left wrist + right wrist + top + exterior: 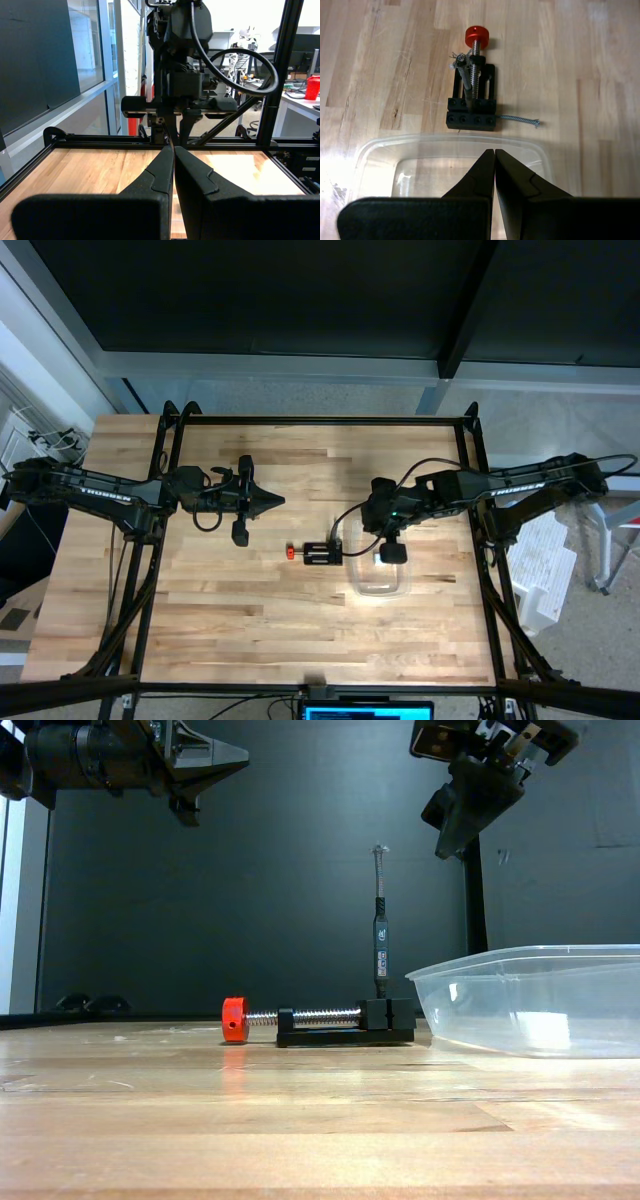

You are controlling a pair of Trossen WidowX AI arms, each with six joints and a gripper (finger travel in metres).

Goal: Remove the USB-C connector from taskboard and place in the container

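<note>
**USB-C connector (381, 935) upright in taskboard (345, 1022)**

They sit at the low view's centre, just beside the container (530, 1005). The right gripper (445, 848) hangs upper right and the left gripper (240, 760) upper left, both with fingers pressed together. The left arm (85, 492) reads "TROSSEN".

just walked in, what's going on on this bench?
The USB-C connector stands upright in the taskboard and has not been pulled yet. The right gripper hangs shut and empty above the container, pointing down at its edge nearest the taskboard. The container sits right beside the taskboard and looks empty. The left gripper is shut and raised over the table's left side, away from all of it.
</note>
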